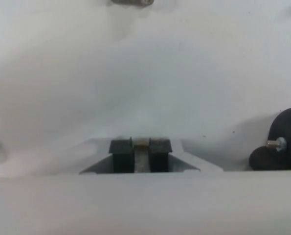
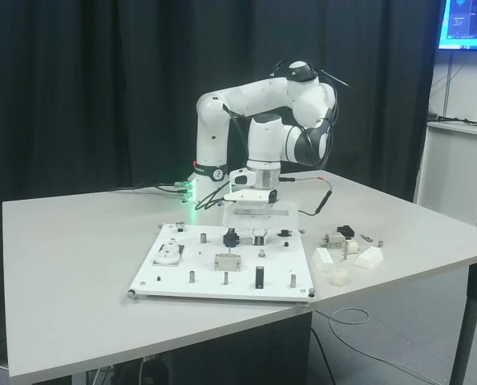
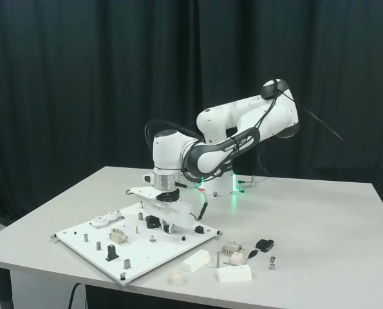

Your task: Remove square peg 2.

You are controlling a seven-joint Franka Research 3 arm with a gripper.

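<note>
White board (image 2: 222, 277) nearest, arm folded low, end effector (image 1: 141, 155) clamping peg (image 1: 141, 143)

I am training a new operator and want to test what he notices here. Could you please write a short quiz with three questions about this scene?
1. True or false: the gripper is low over the white board.
2. What lies between the fingertips in the wrist view?
A. nothing
B. a small peg
C. a cable
3. Where do the loose white blocks lie: on the board or on the grey table beside it?

Key: 1 true; 2 B; 3 on the table beside the board.
</note>
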